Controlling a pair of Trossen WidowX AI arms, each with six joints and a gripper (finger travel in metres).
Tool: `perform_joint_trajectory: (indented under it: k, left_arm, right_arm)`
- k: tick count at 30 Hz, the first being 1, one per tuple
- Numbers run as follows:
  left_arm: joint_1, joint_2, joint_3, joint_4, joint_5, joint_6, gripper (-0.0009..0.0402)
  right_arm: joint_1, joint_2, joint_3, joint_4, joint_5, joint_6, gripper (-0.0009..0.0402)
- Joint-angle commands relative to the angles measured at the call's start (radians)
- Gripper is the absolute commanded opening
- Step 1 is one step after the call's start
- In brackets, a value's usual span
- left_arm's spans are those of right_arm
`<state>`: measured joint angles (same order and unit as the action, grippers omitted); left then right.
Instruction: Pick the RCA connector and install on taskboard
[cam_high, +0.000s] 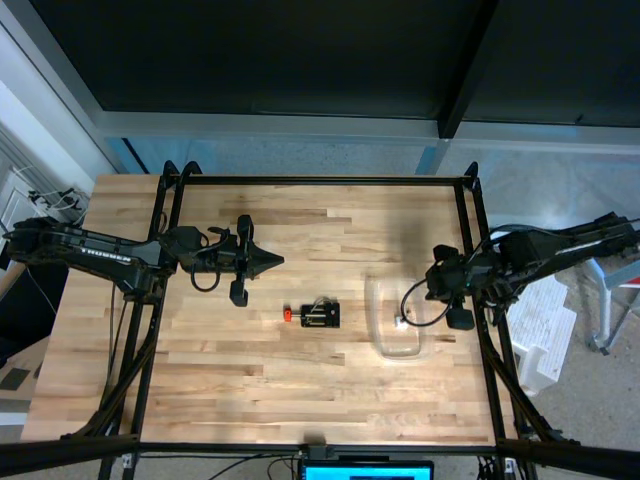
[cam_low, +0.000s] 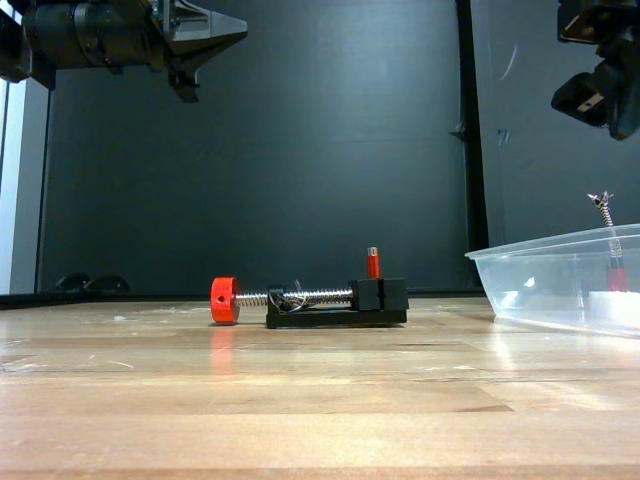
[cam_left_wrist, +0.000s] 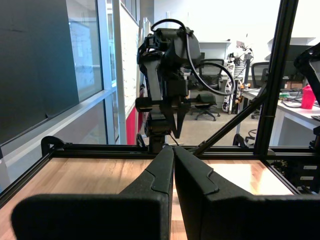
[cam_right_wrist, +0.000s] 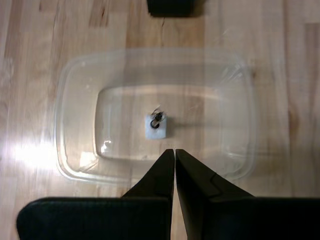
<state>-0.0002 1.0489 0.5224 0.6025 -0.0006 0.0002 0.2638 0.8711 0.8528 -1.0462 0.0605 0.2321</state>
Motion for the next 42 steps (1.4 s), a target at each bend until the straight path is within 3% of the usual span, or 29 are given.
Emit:
perform_joint_trajectory:
  k: [1,7,11,16,42]
  left_arm:
    - [0.0,0.0,0.0,0.0,0.0,0.0,0.0]
    - [0.0,0.0,0.0,0.0,0.0,0.0,0.0]
    - [0.0,0.0,0.0,0.0,0.0,0.0,0.0]
    - [0.0,0.0,0.0,0.0,0.0,0.0,0.0]
    - [0.0,0.0,0.0,0.0,0.0,0.0,0.0]
  right_arm:
    - [0.003,0.023,-0.016,0.005,0.002,0.019,0.0037]
    - [0.011,0.075,-0.048,0.026,0.003,0.056,0.0112]
    - [0.026,0.097,-0.078,0.081,0.01,0.074,0.0135]
    - [0.051,0.125,-0.108,0.122,0.027,0.093,0.0135]
    - [0.077,0.312,-0.158,0.326,0.031,0.116,0.0136]
